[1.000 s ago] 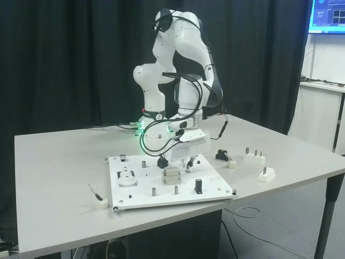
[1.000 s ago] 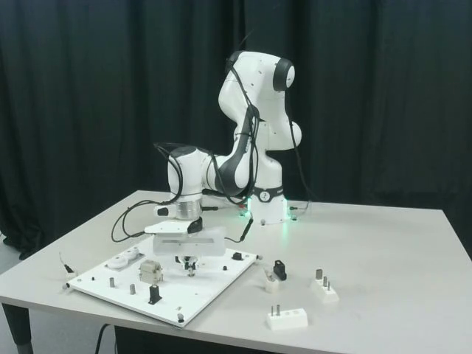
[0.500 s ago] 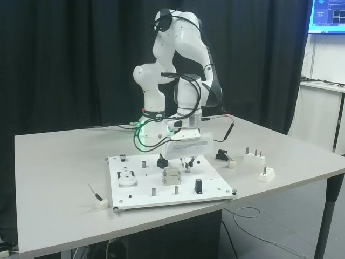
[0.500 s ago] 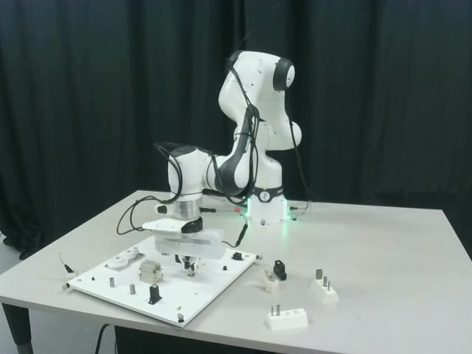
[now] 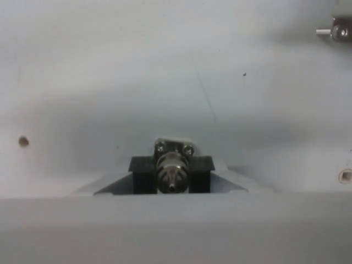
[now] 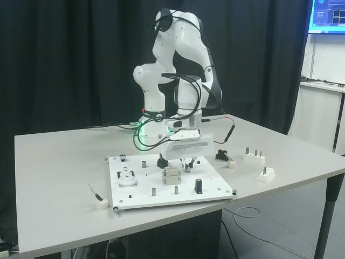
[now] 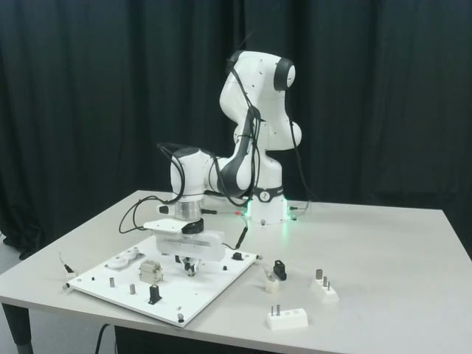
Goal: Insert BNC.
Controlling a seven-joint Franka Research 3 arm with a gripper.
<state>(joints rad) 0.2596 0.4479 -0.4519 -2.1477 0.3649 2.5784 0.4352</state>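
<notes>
1. The BNC connector [image 5: 172,171] is seen directly under the pincer [image 6: 187,163], end-on in the wrist view, so its long axis appears upright.
2. A grey block [image 6: 171,176] stands near the pincer on the white board [image 6: 210,186]; a black bracket [image 6: 198,186] is set further off.
3. Whether the pincer is clenched cannot be told; only the wrist view shows the connector's black mount [image 5: 143,175].

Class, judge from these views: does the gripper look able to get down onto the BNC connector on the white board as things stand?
Probably yes. The gripper hangs right above the BNC connector on the white board, and nothing visible stands between them; the neighbouring grey block sits off to the side.
</notes>
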